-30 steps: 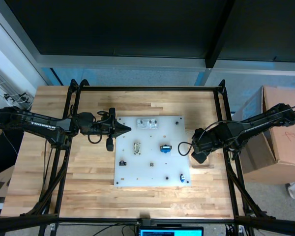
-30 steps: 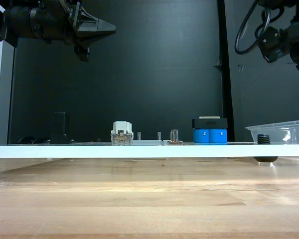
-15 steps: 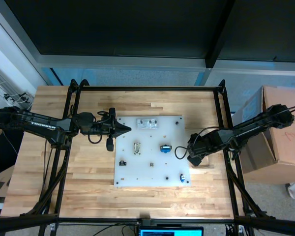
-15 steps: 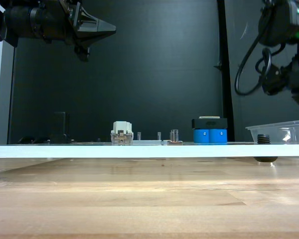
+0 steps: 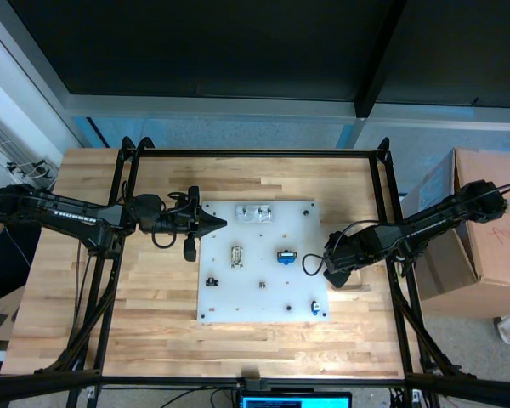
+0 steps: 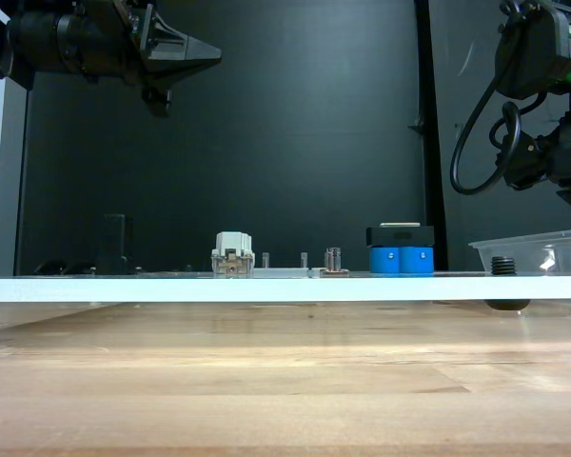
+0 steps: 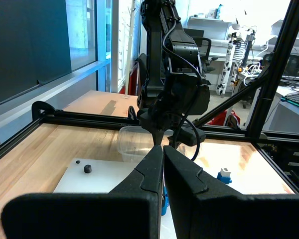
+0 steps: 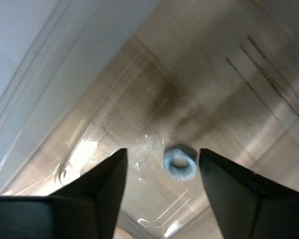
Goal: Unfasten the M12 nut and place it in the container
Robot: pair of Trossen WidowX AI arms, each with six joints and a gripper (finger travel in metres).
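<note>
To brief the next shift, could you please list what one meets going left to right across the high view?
Left hand, white connector, silver post, blue connector, right hand above the container holding the nut.

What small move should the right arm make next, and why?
Probably lift the right gripper straight up: the small silver nut lies free inside the clear plastic container, between its open fingers. The left gripper hangs shut above the white board's left edge.
</note>
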